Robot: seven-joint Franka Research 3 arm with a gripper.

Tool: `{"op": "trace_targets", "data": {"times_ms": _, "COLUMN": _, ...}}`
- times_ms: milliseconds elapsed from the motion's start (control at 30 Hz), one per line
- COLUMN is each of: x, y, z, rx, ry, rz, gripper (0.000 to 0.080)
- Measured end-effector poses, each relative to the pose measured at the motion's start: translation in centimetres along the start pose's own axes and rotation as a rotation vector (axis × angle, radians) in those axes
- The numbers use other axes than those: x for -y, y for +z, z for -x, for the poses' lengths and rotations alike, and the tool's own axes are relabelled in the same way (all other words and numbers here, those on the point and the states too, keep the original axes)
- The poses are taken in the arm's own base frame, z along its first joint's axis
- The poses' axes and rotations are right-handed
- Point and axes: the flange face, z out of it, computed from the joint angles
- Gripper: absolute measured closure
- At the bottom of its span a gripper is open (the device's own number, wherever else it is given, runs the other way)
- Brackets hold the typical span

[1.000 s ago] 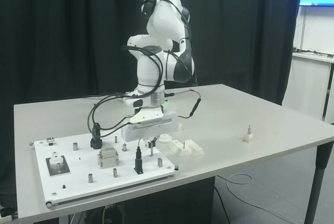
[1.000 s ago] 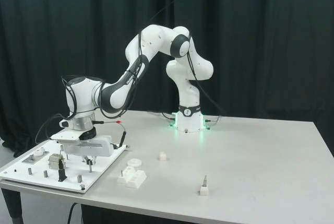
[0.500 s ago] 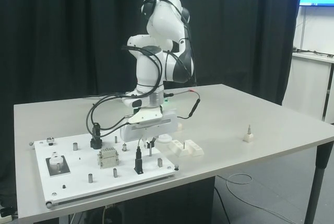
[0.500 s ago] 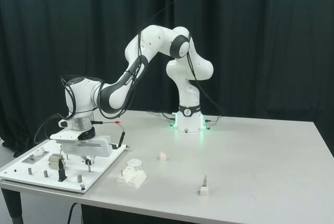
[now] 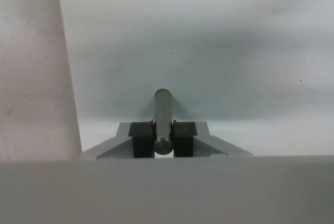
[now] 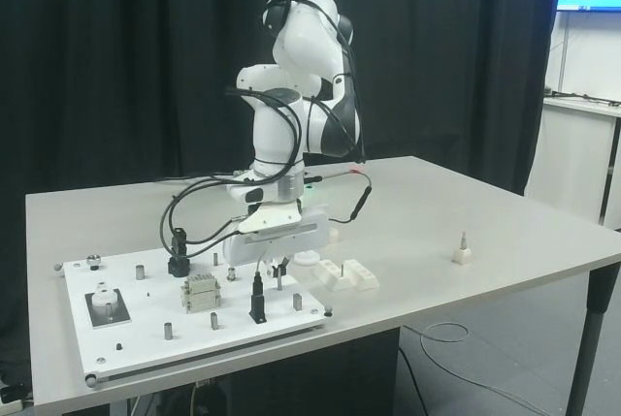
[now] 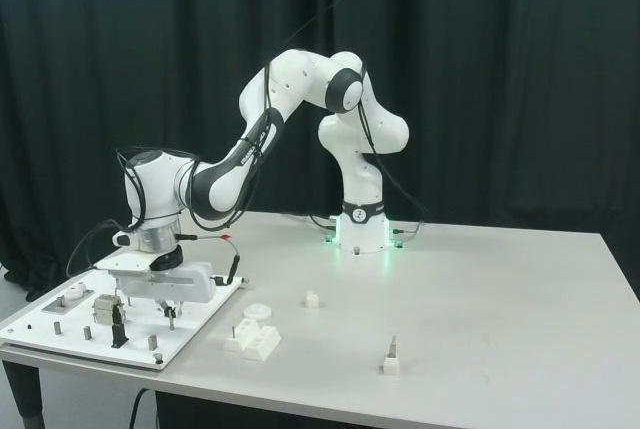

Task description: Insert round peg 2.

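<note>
Wrist view: my claw (image 5: 163, 136) is clamped on round peg 2 (image 5: 163, 117), long axis vertical, tip hanging above the white board (image 6: 194, 324); hole unseen, so straight down is my guess.

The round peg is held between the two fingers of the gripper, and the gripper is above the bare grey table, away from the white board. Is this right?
Not quite. The gripper does hold the round peg between its fingers, but both room views show it above the white board with its fixtures, not above the bare grey table.
</note>
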Motion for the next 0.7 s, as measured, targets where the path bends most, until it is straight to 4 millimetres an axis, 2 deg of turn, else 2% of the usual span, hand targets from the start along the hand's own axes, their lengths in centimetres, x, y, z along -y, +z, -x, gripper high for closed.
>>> {"op": "trace_targets", "data": {"times_ms": 333, "x": 0.3, "y": -0.2, "z": 0.0, "rx": -0.002, "ry": -0.004, "rz": -0.001, "gripper": 0.0729}}
{"op": "trace_targets", "data": {"times_ms": 367, "x": 0.4, "y": -0.3, "z": 0.0, "rx": -0.002, "ry": -0.004, "rz": -0.002, "gripper": 0.0642}}
{"op": "trace_targets", "data": {"times_ms": 400, "x": 0.4, "y": -0.4, "z": 0.0, "rx": -0.002, "ry": -0.003, "rz": -0.002, "gripper": 0.0642}}
{"op": "trace_targets", "data": {"times_ms": 433, "x": 0.5, "y": -0.5, "z": 0.0, "rx": -0.001, "ry": -0.002, "rz": -0.003, "gripper": 0.0334}}
{"op": "trace_targets", "data": {"times_ms": 700, "x": 1.2, "y": -1.8, "z": -0.2, "rx": 0.013, "ry": 0.011, "rz": -0.008, "gripper": 0.0334}}
